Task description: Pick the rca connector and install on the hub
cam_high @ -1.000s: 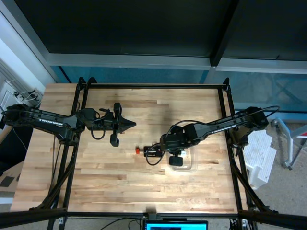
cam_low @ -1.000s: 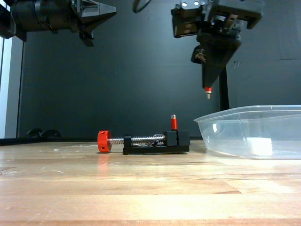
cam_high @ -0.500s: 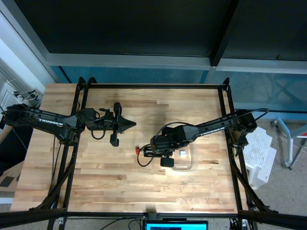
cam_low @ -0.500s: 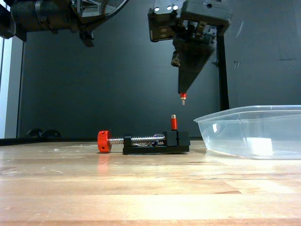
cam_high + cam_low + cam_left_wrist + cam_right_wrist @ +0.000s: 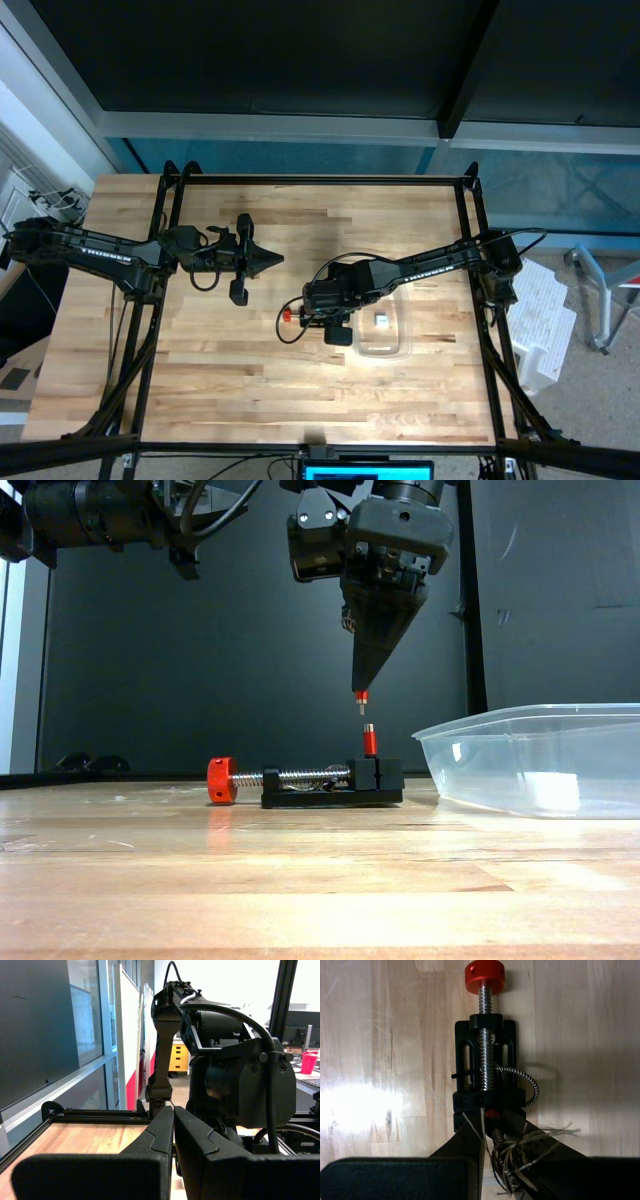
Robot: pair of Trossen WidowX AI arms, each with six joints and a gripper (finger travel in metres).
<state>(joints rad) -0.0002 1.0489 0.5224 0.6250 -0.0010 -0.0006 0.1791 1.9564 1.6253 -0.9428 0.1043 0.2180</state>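
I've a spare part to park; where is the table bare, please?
Bare: the table's near edge, before the hub and clear tray. Crowded: mid-table, where the right claw holds the rca connector over the hub; the left claw hangs shut farther left.

A lab: metal-framed wooden bench (image 5: pixel 220 375), glazed partitions (image 5: pixel 86 1025) beyond.

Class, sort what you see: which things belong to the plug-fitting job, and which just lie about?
In the job: plug, held by right gripper above black block.
Lying about: clear tub; left gripper, shut, parked above the table's left side.
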